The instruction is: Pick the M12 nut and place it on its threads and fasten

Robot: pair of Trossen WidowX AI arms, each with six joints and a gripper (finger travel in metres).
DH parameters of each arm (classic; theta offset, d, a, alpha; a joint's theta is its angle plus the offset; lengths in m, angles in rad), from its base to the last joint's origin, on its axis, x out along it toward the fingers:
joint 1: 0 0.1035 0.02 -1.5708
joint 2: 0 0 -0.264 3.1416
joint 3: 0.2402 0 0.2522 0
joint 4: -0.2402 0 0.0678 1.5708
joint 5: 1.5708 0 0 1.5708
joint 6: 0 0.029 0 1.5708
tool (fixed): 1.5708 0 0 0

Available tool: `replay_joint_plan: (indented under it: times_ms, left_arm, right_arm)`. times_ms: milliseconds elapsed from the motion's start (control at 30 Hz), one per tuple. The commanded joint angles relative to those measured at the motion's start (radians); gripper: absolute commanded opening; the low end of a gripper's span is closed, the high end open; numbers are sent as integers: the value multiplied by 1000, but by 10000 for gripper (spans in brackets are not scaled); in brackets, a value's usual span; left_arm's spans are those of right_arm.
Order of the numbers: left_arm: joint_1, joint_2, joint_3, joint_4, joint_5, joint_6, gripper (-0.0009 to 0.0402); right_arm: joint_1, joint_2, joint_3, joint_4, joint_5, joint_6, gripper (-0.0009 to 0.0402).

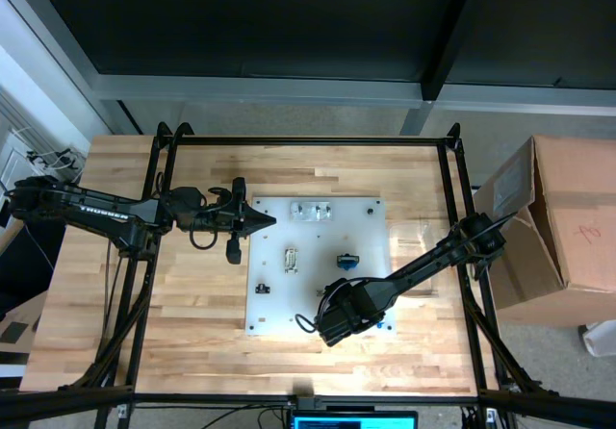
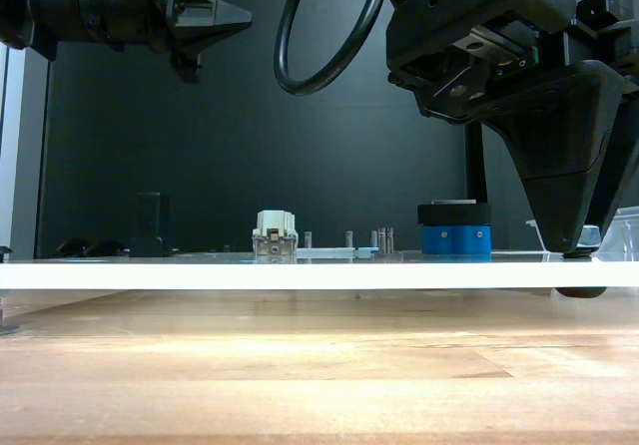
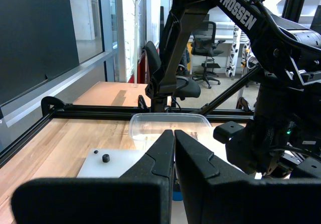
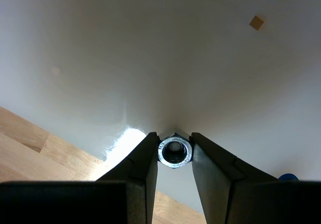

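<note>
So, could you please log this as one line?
right end effector: shut on M12 nut, down at white board | on stud: cannot tell | left end effector: shut, raised at board's left edge

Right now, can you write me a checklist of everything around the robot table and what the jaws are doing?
Surface: white board on a wooden table.
Job's things: silver nut held by the right gripper, low over the board's near right edge; cannot tell whether it is on its stud.
Clutter: clear tray, white connector, blue-and-black part.
Grippers: right gripper down at the board, jaws shut on the nut; left gripper raised over the board's far left corner, jaws shut.
Cables: black cable loop hanging by the right arm.
Surroundings: cardboard box right of the table.
</note>
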Motion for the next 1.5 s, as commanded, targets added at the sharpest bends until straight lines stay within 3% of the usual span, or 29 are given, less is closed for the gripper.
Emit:
replay_joint_plan:
  times_ms: [33, 233, 767, 1000, 1133, 1267, 1500]
  left_arm:
    - [0, 0, 0, 0, 0, 0, 0]
    - [0, 0, 0, 0, 0, 0, 0]
    - [0, 0, 0, 0, 0, 0, 0]
    - [0, 0, 0, 0, 0, 0, 0]
    - [0, 0, 0, 0, 0, 0, 0]
    - [0, 0, 0, 0, 0, 0, 0]
    - [0, 0, 0, 0, 0, 0, 0]
  right_arm:
    - [0, -2, 0, -11, -4, 0, 16]
    - [0, -7, 0, -11, -8, -19, 33]
    - [0, -34, 1, -11, -35, -11, 178]
    - [0, -64, 1, -11, -61, -38, 217]
    - [0, -99, 1, -14, -60, -151, 215]
    - [0, -126, 0, -47, -60, -504, 195]
    - [0, -146, 0, -103, -59, -952, 105]
